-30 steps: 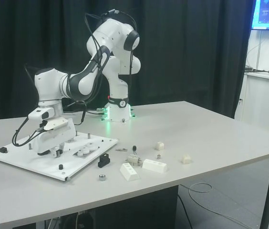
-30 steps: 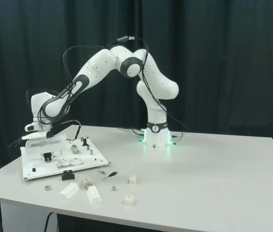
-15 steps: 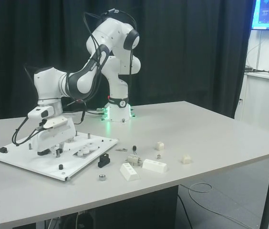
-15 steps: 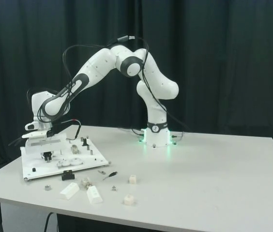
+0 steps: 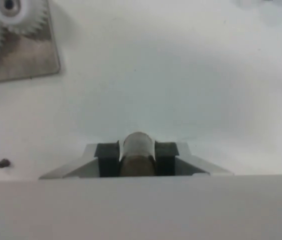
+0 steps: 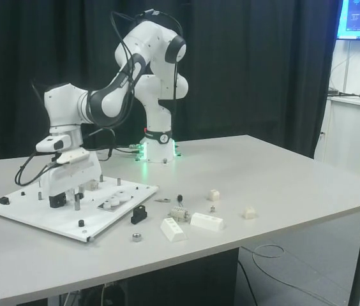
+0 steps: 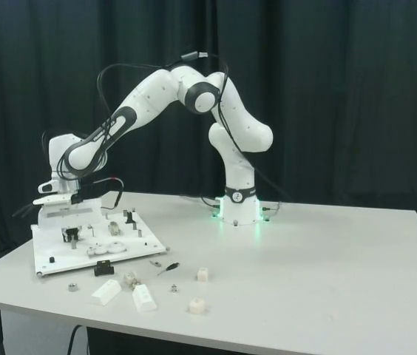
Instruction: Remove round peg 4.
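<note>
Gripper (image 6: pixel 76 199), at left of the first room view, now sits higher above the white board (image 6: pixel 129 207) than a second ago. Fingers closed on round peg 4 (image 5: pixel 138 152), low centre of the wrist view. Peg looks clear of its hole; extraction likely done.

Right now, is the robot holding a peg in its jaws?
Yes, the wrist view shows the gripper closed on a round peg, held above the white board.

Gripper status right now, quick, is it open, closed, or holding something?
Gripper: shut on the round peg, lifted above the white board.
</note>
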`<action>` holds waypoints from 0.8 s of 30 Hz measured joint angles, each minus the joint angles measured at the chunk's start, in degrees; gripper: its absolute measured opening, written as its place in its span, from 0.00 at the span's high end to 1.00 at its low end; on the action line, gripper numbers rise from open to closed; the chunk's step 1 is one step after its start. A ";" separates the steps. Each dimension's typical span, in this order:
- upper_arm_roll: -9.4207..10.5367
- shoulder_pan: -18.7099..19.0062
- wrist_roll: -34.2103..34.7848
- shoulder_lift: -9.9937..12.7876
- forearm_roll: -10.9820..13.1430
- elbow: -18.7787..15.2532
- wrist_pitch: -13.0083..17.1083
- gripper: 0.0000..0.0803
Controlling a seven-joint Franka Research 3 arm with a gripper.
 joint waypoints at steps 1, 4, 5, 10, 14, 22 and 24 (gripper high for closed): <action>0.00 0.01 0.00 -0.40 -0.01 -0.10 -0.08 0.82; 0.00 0.07 0.00 -1.71 -0.10 -0.24 -0.63 0.82; 0.00 0.08 0.00 -2.13 -0.22 -0.26 -0.80 0.82; -0.01 0.14 0.01 -4.07 -0.83 -0.29 -1.65 0.82; -0.02 0.15 0.14 -5.13 -1.24 -0.29 -1.89 0.82; -0.03 0.15 0.48 -5.90 -1.62 -0.29 -1.91 0.82; -0.03 0.17 0.56 -5.91 -1.62 -0.29 -1.91 0.82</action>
